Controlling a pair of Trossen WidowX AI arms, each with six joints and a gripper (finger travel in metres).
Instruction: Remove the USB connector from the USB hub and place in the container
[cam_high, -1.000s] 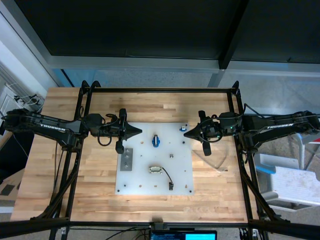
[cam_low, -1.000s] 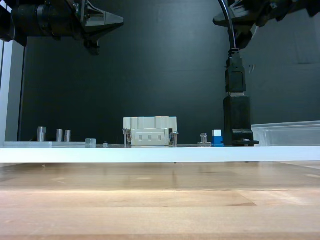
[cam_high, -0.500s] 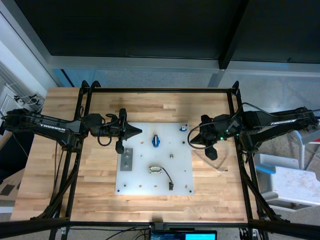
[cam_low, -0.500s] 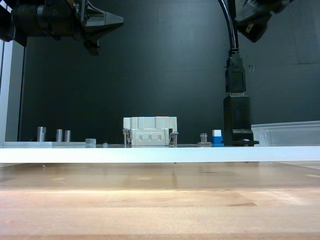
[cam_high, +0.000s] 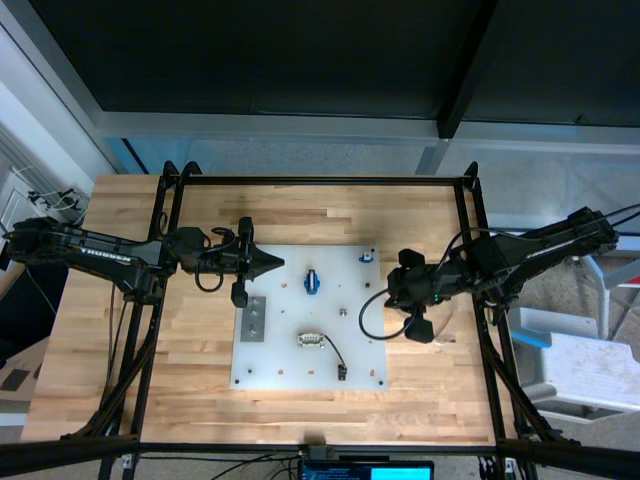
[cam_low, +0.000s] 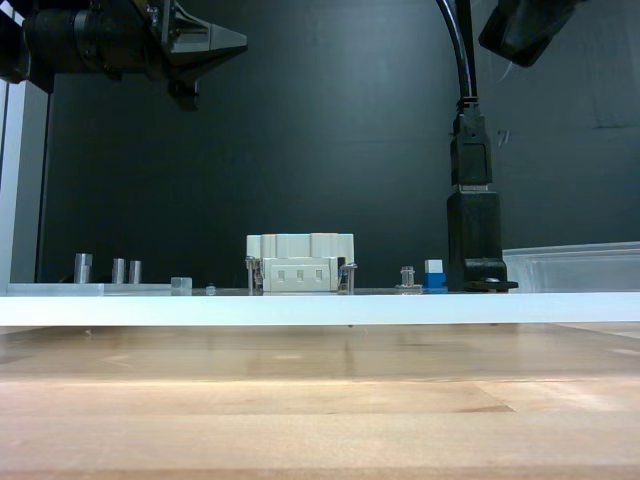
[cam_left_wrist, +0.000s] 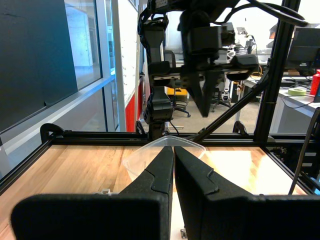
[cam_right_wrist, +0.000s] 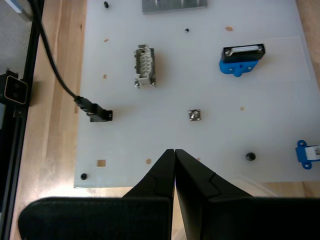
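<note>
Over the board (cam_high: 270, 365), seen from high, the left gripper (cam_high: 270, 262) hovers near its ten o'clock corner. The right gripper (cam_high: 398, 292) hovers at its three o'clock edge, beside the container (cam_high: 448, 337). Low view: the USB connector (cam_low: 470, 150) stands upright, plugged into the USB hub (cam_low: 473, 240). Both wrist views: each gripper is closed tight and holds nothing, well apart from the connector.

Overhead room light even, soft. Wood table (cam_high: 300, 215) bright; white board (cam_high: 285, 335) near washed out; shadows faint. Low view: black backdrop; left gripper (cam_low: 235, 40) high at left and right gripper (cam_low: 515, 35) high at right read as dark silhouettes; near table edge blurred. Left wrist view: blown-out windows behind, sheen on tabletop. Right wrist view: board sharp.
</note>
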